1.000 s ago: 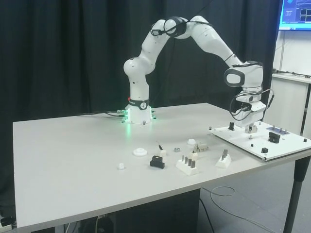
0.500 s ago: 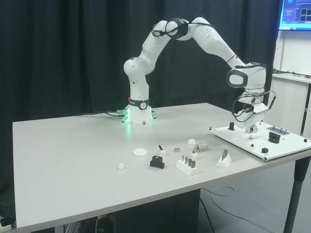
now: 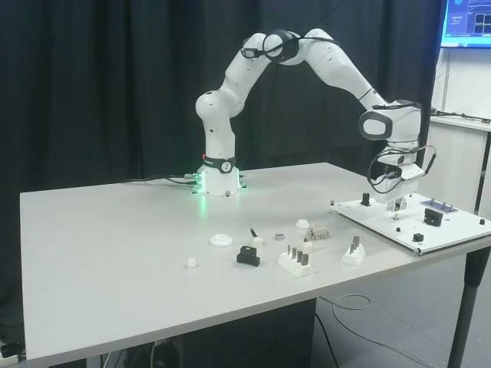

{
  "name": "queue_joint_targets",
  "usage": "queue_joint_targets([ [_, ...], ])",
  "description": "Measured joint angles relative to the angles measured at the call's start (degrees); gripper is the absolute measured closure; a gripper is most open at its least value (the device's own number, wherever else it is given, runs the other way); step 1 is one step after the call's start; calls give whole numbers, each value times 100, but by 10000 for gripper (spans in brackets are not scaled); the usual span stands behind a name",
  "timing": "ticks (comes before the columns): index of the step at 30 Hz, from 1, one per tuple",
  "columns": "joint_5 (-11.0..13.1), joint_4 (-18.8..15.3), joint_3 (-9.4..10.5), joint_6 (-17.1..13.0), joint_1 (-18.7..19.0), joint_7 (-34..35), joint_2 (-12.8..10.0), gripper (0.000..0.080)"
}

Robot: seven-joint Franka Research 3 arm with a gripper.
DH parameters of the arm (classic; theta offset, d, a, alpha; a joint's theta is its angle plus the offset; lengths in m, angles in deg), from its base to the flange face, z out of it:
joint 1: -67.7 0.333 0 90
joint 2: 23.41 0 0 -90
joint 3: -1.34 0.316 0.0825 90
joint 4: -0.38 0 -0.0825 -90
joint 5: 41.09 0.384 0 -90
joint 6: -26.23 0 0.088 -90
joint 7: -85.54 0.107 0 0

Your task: Insert BNC.

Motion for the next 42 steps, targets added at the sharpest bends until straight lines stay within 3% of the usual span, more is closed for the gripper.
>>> queue_joint_targets([
  [30, -5, 136, -50, 6, 117, 81, -164, 675],
  [42, -152, 190, -114, 78, 129, 84, -193, 675],
])
